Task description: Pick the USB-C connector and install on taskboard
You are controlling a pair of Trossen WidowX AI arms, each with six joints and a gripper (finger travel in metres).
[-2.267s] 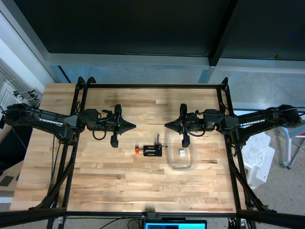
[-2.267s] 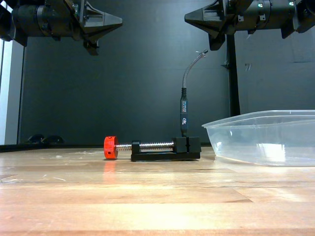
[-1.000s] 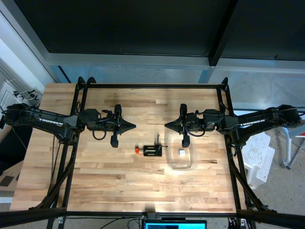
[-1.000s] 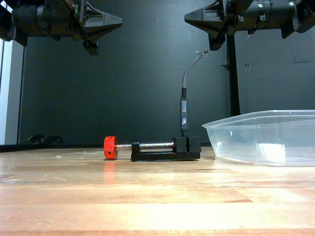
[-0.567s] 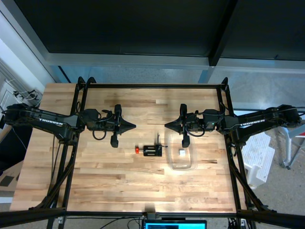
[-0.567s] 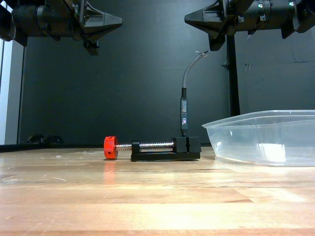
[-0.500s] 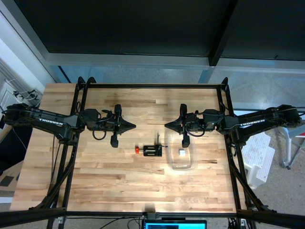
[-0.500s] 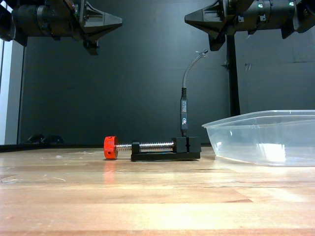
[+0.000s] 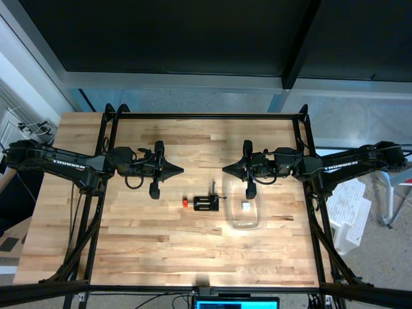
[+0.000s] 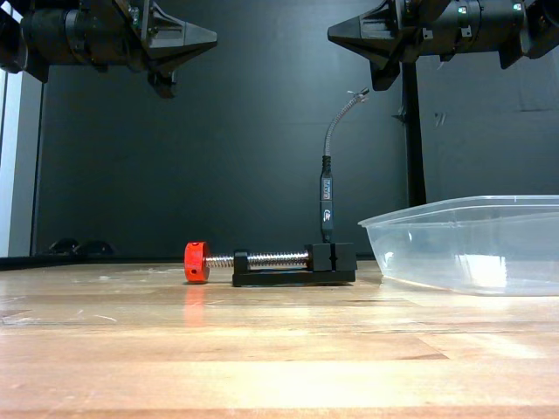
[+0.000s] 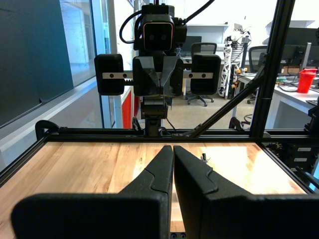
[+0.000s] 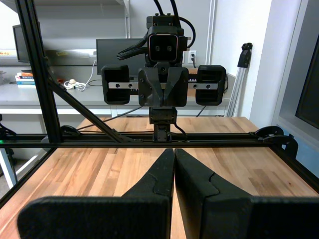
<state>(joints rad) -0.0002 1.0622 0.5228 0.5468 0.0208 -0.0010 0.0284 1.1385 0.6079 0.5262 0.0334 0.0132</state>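
- High: above near edge, far, down over whole table (image 9: 161, 248).
- Low: tabletop level, close, facing away; shares black block (image 10: 336, 262) with high.
- Wrists: along closed left gripper (image 11: 173, 148), right gripper (image 12: 174, 150), facing each other above table.

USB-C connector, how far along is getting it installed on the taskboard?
Looks done: the USB-C connector stands upright in the taskboard. In hand: nothing; the left gripper and right gripper hang shut, high above the table, tips facing each other. Left: seemingly nothing, though full seating cannot be confirmed.
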